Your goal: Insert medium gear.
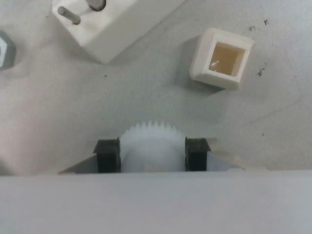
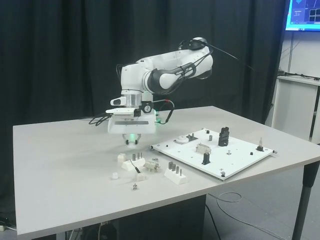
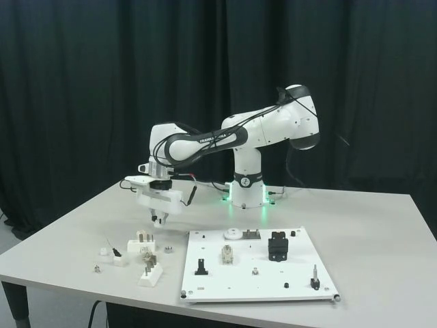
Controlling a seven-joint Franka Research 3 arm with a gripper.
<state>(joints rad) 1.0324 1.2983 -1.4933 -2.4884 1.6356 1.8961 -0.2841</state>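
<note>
Gripping one white gear [image 1: 152, 146], the hand [image 1: 152, 155], above one grey table [image 1: 58, 107].

gripper [image 1: 152, 155]: both black fingertips clamped on gear, one each side
medium gear [image 1: 152, 146]: white, toothed rim showing betw. the pads, held above table
table [image 1: 58, 112]: grey, a few dark specks
hollow block [image 1: 222, 58]: white, square opening facing up, on table, apart from gear
peg block [image 1: 114, 24]: white, w/ grey pins, partly out of frame
grey part [image 1: 6, 48]: at frame edge, cut off, can't tell what
</note>
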